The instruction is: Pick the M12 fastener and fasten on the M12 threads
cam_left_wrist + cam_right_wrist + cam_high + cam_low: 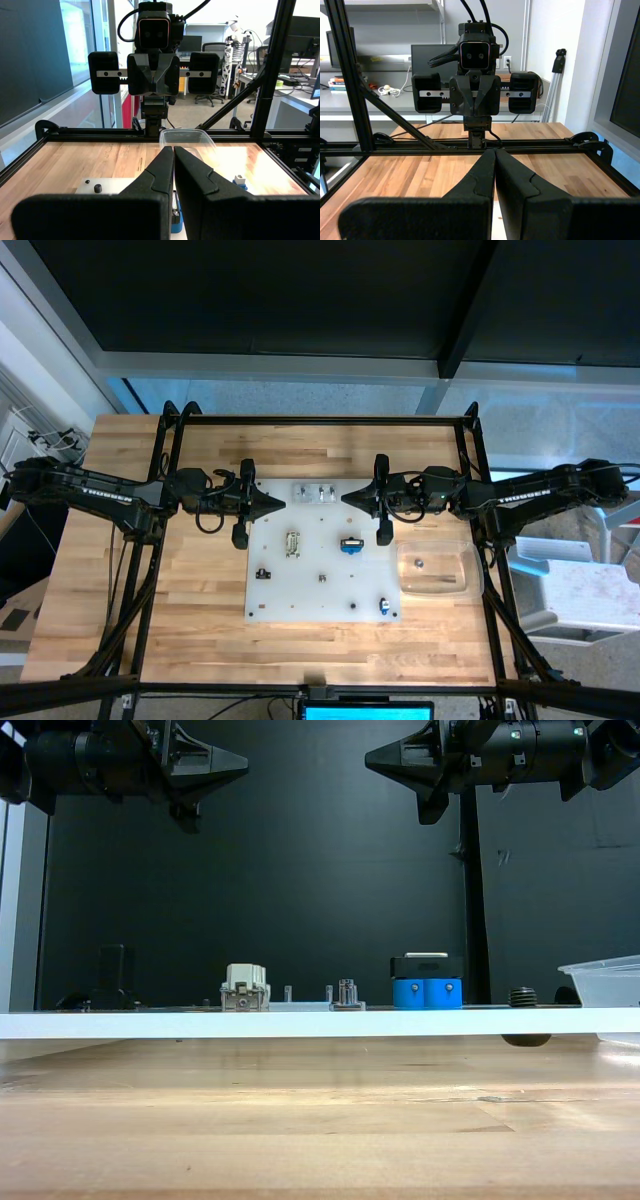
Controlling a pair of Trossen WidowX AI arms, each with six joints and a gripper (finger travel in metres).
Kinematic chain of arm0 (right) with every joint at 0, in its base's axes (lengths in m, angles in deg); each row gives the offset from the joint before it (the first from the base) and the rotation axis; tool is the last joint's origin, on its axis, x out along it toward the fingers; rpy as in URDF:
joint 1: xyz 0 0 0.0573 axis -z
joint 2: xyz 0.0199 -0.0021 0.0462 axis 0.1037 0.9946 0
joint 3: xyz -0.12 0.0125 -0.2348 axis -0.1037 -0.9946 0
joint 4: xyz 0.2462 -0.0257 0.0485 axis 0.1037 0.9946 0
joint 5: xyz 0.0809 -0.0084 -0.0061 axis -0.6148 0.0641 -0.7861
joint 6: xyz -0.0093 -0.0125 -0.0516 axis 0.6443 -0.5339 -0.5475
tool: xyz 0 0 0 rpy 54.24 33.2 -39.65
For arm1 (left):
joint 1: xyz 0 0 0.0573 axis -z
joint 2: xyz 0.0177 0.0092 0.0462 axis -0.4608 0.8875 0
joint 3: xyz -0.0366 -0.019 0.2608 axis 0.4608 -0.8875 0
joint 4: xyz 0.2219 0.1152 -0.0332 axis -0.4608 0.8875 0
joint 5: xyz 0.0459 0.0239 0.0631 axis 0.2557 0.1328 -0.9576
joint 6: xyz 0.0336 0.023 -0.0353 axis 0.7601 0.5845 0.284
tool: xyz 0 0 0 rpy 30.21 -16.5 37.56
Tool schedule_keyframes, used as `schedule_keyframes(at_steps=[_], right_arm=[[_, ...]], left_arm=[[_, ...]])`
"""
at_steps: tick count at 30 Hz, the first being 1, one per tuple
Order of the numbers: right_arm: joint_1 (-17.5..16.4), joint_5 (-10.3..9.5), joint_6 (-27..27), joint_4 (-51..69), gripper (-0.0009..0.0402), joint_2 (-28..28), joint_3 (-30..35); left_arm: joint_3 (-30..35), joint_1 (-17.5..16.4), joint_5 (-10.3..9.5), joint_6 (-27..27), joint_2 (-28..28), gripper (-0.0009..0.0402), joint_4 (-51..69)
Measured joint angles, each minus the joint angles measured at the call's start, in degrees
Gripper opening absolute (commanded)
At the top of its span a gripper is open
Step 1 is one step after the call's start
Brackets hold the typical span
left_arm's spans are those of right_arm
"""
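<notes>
Silver nut (420,563) lying in clear tray (476,580) beside white board (300,590), ribbed stud (523,997) bare, left gripper (280,503) and right gripper (347,497) raised over board's far part, fingers of each pressed together.

- The wooden table (150,600) carries everything, and a black frame (320,421) runs along its edges.
- A white board (300,595) lies flat on its middle part.
- A clear tray (478,575) stands on the wood just beside the right edge of the board.
- The left gripper (283,502) and the right gripper (343,498) hang high above the far edge of the board. Their tips face each other, and their fingers are pressed together.
</notes>
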Motion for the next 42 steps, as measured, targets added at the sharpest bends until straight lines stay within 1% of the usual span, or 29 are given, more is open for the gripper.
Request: schedule_keyframes(at_steps=[17,19,22,27,36,42], right_arm=[[-0.11,-0.04,0.2,1.11,0.0,0.0,0.26],[-0.37,-0.04,-0.46,5.64,0.0,0.0,1.77],[-1.07,-0.11,-2.84,14.38,0.0,0.0,4.83],[-2.56,-2.12,-5.9,29.05,0.0,0.0,10.32],[-4.13,-2.08,-6.27,53.09,0.0,0.0,19.23],[-5.27,-2.03,-7.41,65.22,0.0,0.17,23.3]], left_arm=[[0.0,0.0,-0.02,-0.02,0.02,0.0,0.0],[0.02,0.0,-0.02,0.0,0.02,0.0,-0.02],[0.0,0.0,-0.02,0.0,0.02,0.0,0.0],[0.02,0.0,0.0,0.0,0.02,0.0,-0.02],[0.02,0.0,-0.02,-0.02,0.02,0.0,-0.02],[0.0,0.0,-0.02,-0.02,0.02,0.0,-0.02]])
